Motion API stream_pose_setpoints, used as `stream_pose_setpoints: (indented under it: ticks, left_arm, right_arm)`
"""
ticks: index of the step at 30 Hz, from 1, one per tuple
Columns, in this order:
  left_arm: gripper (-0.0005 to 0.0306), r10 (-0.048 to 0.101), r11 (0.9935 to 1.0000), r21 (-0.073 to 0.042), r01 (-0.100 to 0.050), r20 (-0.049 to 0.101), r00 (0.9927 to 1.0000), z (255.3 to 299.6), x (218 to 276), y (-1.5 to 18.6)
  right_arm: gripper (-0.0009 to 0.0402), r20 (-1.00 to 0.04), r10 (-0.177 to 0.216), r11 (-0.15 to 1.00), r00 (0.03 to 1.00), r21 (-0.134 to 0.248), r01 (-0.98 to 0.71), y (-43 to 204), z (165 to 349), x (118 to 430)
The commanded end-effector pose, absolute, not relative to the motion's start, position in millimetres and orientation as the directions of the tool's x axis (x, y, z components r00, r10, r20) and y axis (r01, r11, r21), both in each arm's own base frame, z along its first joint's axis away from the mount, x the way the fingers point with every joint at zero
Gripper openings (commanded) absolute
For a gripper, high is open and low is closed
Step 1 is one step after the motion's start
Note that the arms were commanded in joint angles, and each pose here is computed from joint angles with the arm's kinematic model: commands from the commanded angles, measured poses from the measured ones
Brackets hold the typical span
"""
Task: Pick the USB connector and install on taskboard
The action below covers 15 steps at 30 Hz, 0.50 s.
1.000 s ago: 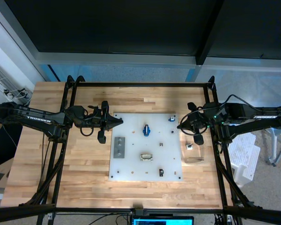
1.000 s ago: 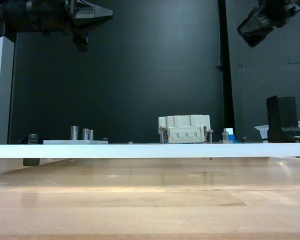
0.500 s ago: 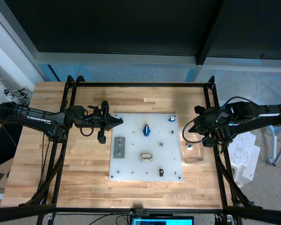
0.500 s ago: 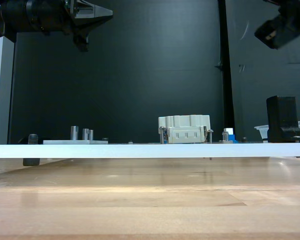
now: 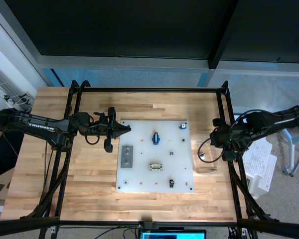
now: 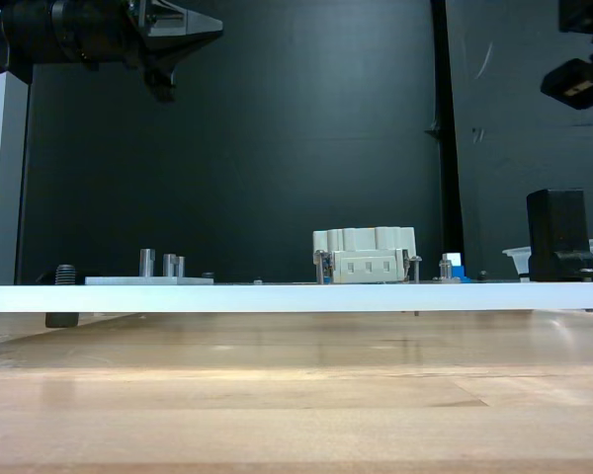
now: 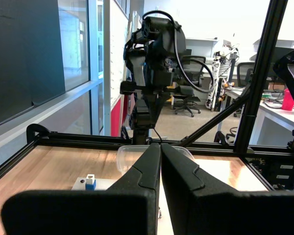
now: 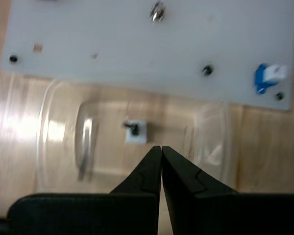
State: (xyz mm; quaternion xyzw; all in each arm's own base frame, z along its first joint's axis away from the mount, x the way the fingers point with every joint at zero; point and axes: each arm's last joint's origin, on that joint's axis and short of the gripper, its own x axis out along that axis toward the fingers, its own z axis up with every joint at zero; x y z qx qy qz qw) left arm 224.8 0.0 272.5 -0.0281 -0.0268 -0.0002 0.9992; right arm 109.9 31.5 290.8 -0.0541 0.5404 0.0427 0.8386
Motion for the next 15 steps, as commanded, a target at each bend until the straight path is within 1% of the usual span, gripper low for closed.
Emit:
stream_pose_setpoints:
  ticks: [1,4,7,11,15]
  left_arm:
    - [0.0,0.001,0.99842,-0.056,0.002,0.054,0.99854,272.5,224.8,0.1]
    - [0.0,0.001,0.99842,-0.056,0.002,0.054,0.99852,272.6,224.8,0.1]
    - [0.0,0.001,0.99842,-0.056,0.002,0.054,0.99854,272.5,224.8,0.0]
    - [0.0,0.001,0.99842,-0.056,0.002,0.054,0.99852,272.6,224.8,0.1]
    - [0.0,0.001,0.99842,-0.056,0.002,0.054,0.99854,272.5,224.8,0.0]
  right_arm:
    - [0.0,-0.927,0.015,0.985,0.375,-0.05,-0.163,37.5,283.9,112.7]
    - [0.0,-0.943,0.005,0.98,0.333,-0.061,-0.187,42.1,276.8,117.5]
    - [0.0004,-0.954,-0.032,0.978,0.298,-0.091,-0.186,43.8,268.8,122.3]
    - [0.0029,-0.964,-0.046,0.979,0.264,-0.096,-0.181,45.6,259.0,126.4]
    - [0.0066,-0.964,-0.044,0.983,0.263,-0.089,-0.162,47.7,250.0,130.9]
